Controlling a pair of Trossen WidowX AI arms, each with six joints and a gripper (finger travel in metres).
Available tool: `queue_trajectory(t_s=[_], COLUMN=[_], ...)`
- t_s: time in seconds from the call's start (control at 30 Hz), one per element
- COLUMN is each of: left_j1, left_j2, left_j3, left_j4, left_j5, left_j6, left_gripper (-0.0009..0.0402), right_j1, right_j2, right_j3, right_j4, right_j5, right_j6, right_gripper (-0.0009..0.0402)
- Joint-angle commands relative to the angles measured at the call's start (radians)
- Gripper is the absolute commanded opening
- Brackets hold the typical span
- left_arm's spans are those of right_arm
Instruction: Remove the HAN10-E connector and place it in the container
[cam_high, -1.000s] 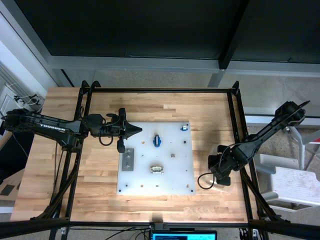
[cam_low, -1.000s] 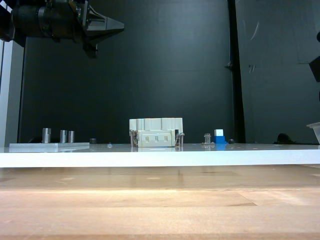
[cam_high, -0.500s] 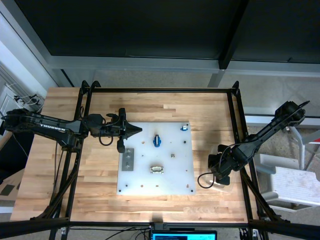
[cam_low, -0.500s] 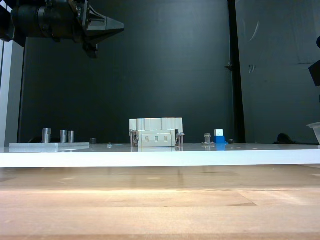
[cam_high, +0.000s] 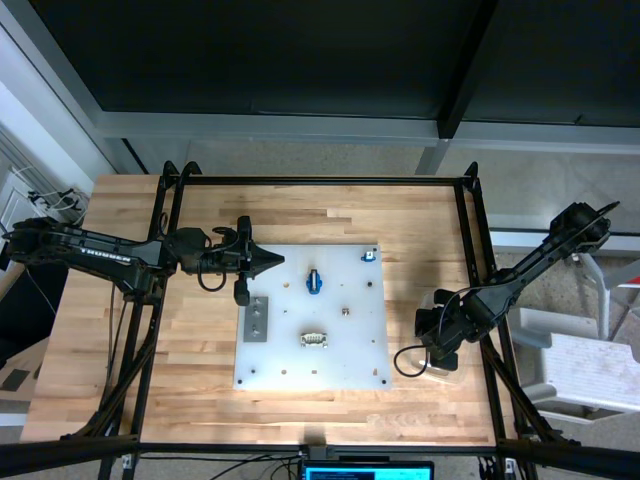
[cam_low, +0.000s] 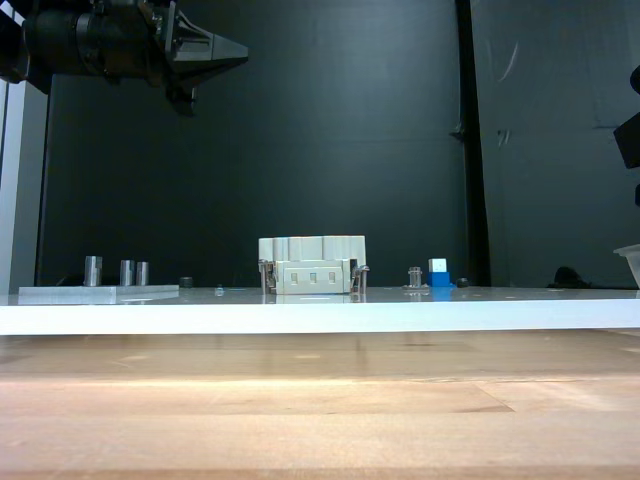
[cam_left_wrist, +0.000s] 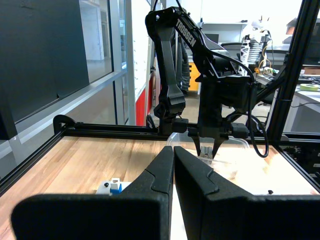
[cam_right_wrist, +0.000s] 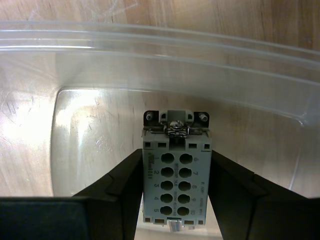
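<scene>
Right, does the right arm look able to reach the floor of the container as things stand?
Probably yes. The right gripper, shut on the HAN10-E connector, hangs over the container, and its floor below looks bare. The left gripper is shut, high over the far left corner of the board.

A robotics laboratory was shown. A wooden worktop (cam_high: 100, 350) was enclosed by a black metal frame (cam_high: 320, 181), with a left arm (cam_high: 90, 247) and a right arm (cam_high: 525, 270) mounted at its edges. Glass partitions (cam_left_wrist: 97, 45) and cluttered benches (cam_left_wrist: 264, 69) were seen behind.
</scene>
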Motion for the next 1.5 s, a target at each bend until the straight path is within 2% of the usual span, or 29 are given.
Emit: queue_trajectory(t_s=[0.03, 0.3, 0.5, 0.77, 1.2, 1.5], left_j1=[0.000, 0.000, 0.000, 0.000, 0.000, 0.000], left_j2=[0.000, 0.000, 0.000, 0.000, 0.000, 0.000], left_j3=[0.000, 0.000, 0.000, 0.000, 0.000, 0.000], left_j4=[0.000, 0.000, 0.000, 0.000, 0.000, 0.000], left_j5=[0.000, 0.000, 0.000, 0.000, 0.000, 0.000], left_j6=[0.000, 0.000, 0.000, 0.000, 0.000, 0.000], left_gripper=[0.0000, 0.0000, 0.0000, 0.0000, 0.0000, 0.0000], right_j1=[0.000, 0.000, 0.000, 0.000, 0.000, 0.000], right_j2=[0.000, -0.002, -0.017, -0.057, -0.104, -0.106], right_j3=[0.002, 0.002, 0.027, 0.120, 0.332, 0.348], right_j4=[0.002, 0.002, -0.030, -0.153, -0.398, -0.414], right_j5=[-0.001, -0.002, -0.001, -0.001, -0.001, 0.005], right_j6=[0.000, 0.000, -0.004, -0.005, -0.015, -0.012], right_gripper=[0.0193, 0.0269, 0.0289, 0.0272, 0.0225, 0.0182])
